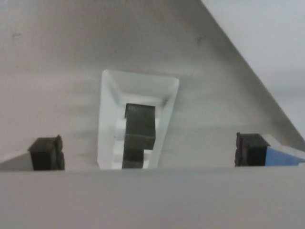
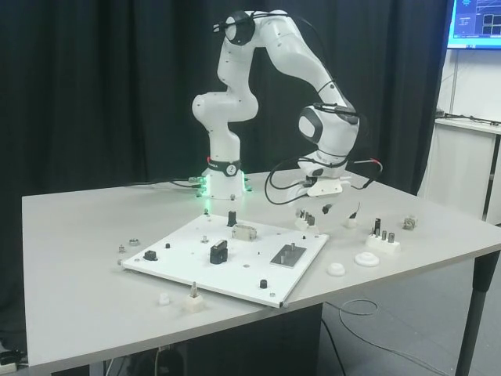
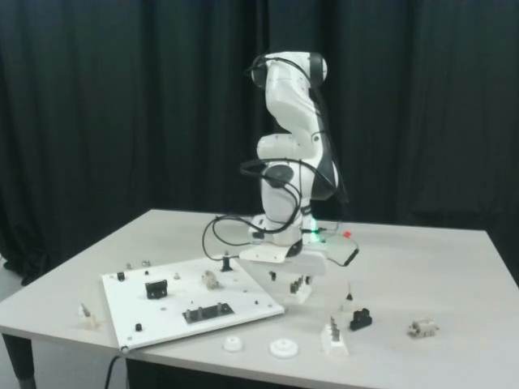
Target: Pick square peg 4.
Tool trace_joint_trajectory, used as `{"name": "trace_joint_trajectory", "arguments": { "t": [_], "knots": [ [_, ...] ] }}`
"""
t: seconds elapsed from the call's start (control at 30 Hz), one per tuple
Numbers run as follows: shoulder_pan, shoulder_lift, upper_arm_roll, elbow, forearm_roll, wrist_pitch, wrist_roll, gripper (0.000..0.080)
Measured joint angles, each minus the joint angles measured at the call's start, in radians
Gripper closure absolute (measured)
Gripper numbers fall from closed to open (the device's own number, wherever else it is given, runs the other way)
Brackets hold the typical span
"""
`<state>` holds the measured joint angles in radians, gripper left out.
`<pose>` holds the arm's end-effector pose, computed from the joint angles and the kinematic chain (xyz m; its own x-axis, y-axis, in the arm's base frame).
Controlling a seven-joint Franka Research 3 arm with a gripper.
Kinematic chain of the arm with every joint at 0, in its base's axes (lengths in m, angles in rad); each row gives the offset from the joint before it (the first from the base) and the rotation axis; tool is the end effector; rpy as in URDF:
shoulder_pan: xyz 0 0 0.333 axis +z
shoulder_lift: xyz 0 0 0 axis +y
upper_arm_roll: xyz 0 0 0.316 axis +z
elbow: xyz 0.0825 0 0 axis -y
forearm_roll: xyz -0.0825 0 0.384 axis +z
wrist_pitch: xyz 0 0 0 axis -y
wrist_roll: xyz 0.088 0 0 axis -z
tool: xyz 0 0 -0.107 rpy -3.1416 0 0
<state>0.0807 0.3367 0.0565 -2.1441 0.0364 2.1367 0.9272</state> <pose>0.5247 0.0744 0.2214 0.6448 -0.7272 -0.2353 -0.6846 -0.6864 0.2453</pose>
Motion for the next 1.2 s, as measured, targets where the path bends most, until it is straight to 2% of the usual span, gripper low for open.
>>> {"name": "trace_joint_trajectory", "arguments": {
  "t": [0.93,1.17,1.2],
  "knots": [
    [0.019,0.010,-0.003,-0.054,0.005,0.111,0.070,0.0003],
    [0.019,0.014,-0.004,-0.058,0.005,0.117,0.070,0.0003],
    [0.019,0.014,-0.004,-0.058,0.005,0.117,0.070,0.0122]
  ]
}}
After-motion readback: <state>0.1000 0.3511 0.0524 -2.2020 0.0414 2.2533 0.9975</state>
